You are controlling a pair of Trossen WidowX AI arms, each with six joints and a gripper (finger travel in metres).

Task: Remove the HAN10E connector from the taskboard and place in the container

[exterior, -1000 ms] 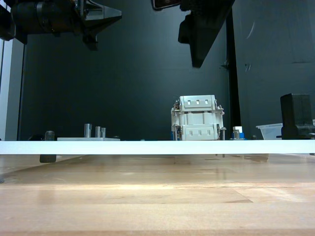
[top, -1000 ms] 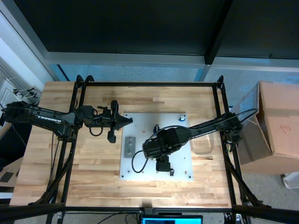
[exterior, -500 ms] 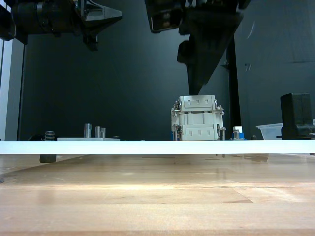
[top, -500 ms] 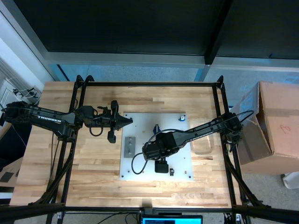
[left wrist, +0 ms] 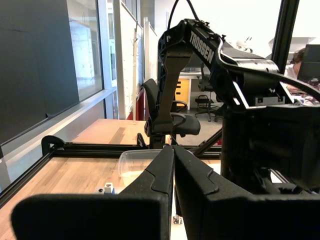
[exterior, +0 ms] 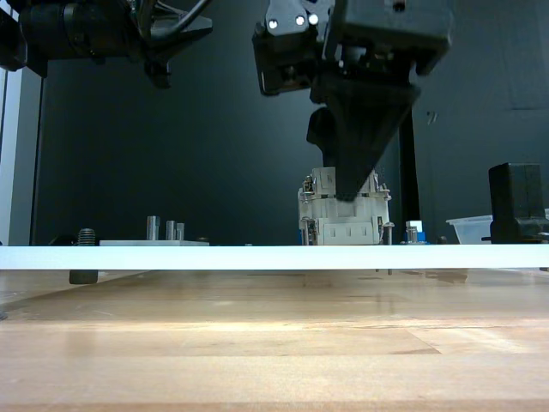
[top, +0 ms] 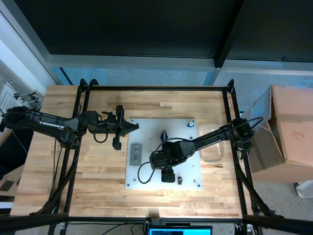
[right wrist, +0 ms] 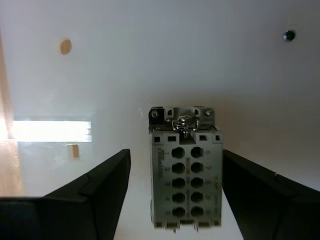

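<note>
The grey HAN10E connector stands upright in its seat on the white task board. My right gripper hangs low over it, open. In the right wrist view the connector lies between the two fingers, with a gap on each side. From above, the right gripper hides the connector. My left gripper hovers shut at the board's left edge, well above it; its fingers are pressed together on nothing. The clear container sits to the right of the board.
A grey block with pegs sits on the board's left part. A small blue part is at its far right corner. A black block stands at the right. A cardboard box is beyond the table's right edge.
My right gripper has come down over the connector, and its fingertips now reach past the connector's top. The connector stays seated. The left arm has not moved.
</note>
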